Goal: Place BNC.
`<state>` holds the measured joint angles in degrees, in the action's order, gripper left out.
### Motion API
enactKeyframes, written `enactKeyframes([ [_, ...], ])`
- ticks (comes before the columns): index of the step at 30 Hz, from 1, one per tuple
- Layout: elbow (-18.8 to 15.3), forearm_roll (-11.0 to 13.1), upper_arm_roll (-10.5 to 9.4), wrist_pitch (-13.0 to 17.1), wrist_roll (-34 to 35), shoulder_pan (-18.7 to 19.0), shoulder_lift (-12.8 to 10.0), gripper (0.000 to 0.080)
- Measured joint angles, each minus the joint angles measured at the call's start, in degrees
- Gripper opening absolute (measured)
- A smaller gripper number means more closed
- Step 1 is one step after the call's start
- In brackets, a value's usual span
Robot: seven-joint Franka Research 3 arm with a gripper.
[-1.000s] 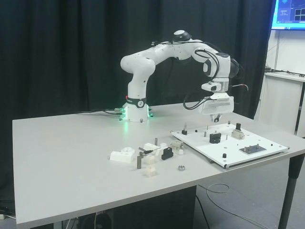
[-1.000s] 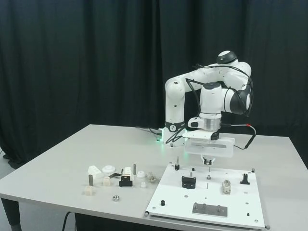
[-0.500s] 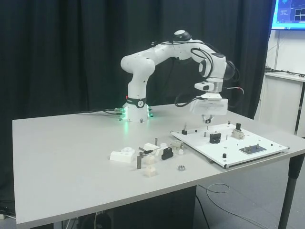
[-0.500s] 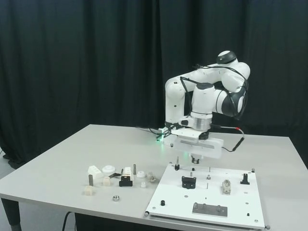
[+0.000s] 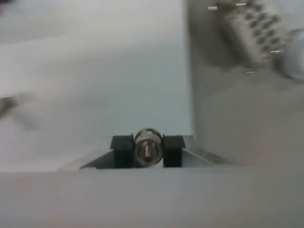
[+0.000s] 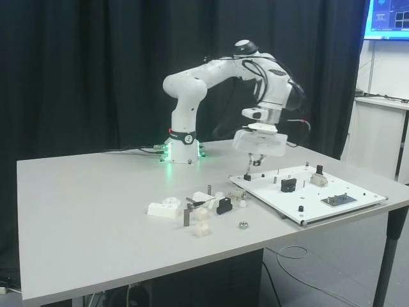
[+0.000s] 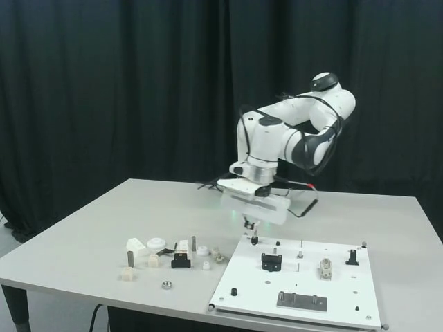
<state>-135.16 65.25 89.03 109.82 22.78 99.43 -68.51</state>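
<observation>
Grey tabletop carries scattered small white and black parts (image 6: 198, 214) nearest, then the white assembly board (image 6: 332, 211), above whose corner the gripper (image 5: 147, 148) pinches the small metal BNC connector (image 5: 148, 146), needing vertical, centred lowering.

room views evenly lit from overhead, soft shadows on the grey table (image 6: 83, 192); black curtain (image 7: 118, 90) stays dark. wrist view motion-blurred, only the bnc connector (image 5: 147, 147) sharp.

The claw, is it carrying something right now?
Yes: in the wrist view a small round metal connector sits pinched between the two black fingers of the claw.
</observation>
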Motion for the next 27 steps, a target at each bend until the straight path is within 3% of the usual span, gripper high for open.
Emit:
enactKeyframes([
  [12,-3.73,0.30,0.09,1.22,-11.75,-5.36,0.01,0.0124],
  [27,-7.56,8.93,-1.61,1.18,-21.48,-11.00,-0.03,0.0124],
])
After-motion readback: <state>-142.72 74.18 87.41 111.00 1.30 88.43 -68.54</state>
